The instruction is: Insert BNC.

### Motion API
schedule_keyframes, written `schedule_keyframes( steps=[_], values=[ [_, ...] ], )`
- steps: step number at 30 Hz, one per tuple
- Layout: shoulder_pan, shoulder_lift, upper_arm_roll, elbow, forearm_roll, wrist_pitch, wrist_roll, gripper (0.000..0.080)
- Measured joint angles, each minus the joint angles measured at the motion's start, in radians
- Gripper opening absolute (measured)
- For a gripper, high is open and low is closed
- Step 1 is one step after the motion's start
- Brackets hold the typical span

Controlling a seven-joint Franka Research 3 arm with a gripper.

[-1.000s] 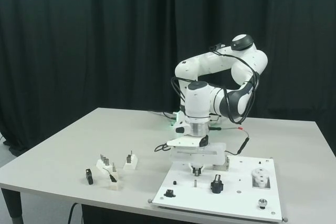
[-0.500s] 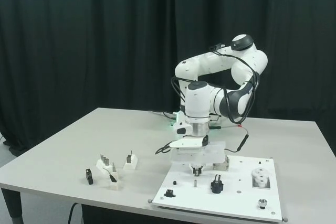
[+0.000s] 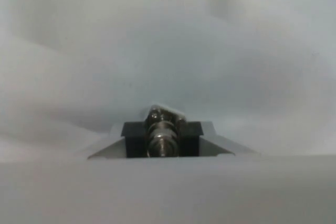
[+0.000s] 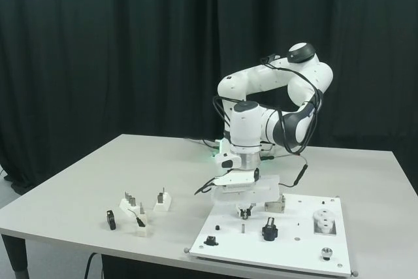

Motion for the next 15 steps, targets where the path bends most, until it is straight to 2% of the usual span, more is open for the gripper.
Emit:
schedule_keyframes(
  steps=[10,15],
  values=[
    [0.000,0.000,0.000,0.000,0.000,0.000,-0.042,0.0120],
    [0.000,0.000,0.000,0.000,0.000,0.000,-0.108,0.0120]
  ],
)
